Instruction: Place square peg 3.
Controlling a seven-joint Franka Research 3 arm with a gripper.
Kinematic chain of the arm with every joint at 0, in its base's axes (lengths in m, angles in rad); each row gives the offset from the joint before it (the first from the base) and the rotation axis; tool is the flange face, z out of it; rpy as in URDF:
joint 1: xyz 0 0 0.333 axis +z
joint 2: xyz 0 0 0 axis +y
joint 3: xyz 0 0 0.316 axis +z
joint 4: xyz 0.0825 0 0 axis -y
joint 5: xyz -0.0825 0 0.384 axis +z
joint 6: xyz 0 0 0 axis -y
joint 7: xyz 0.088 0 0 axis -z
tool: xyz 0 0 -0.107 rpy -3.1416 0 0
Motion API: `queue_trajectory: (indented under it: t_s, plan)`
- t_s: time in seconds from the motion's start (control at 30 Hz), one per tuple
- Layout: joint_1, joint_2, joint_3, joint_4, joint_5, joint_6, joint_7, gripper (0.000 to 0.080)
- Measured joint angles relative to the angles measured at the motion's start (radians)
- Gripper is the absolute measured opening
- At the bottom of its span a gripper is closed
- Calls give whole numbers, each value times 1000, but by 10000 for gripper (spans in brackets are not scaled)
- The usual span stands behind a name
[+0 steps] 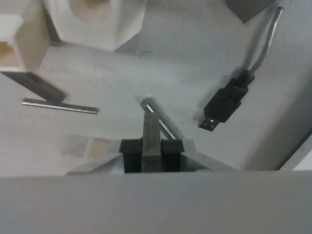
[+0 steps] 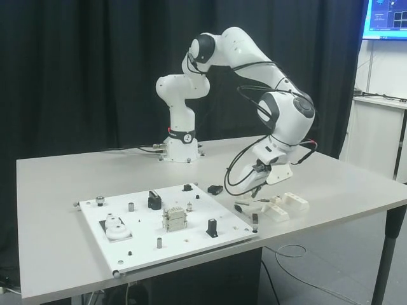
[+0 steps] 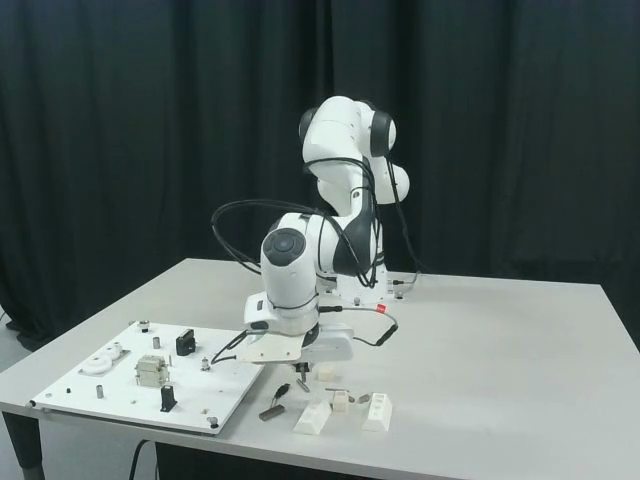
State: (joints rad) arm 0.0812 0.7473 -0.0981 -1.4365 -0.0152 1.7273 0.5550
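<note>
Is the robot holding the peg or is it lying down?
Held. The end effector is shut on the square peg, which hangs above the grey table.

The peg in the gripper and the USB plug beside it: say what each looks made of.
Square peg: probably metal, dull grey, with flat faces and crisp edges. USB plug: black body, likely moulded plastic with a matte look; its tip looks like bright sheet metal. The gripper is shut on the peg.

In the first room view the board (image 2: 166, 225) is lying on the table (image 2: 63, 184) at lower left of the frame. The small blocks (image 2: 285, 206) are sitting right of it, and the arm's base (image 2: 180, 147) is standing behind, upper centre.
</note>
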Motion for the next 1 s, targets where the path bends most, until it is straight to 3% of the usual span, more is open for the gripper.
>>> queue_trajectory:
  t_s: [0.27, 0.6, 0.63, 0.8, 0.83, 1.0]
  plan:
    - [7, -65, 0, -98, -6, 103, 2, 75]
    - [9, -101, 0, -157, -5, 165, 16, 75]
    - [10, -102, 0, -161, -5, 170, 16, 640]
    - [10, -104, 0, -167, -5, 178, 16, 640]
    - [10, -104, 0, -167, -5, 178, 16, 766]
    - [10, -104, 0, -169, -5, 182, 16, 766]
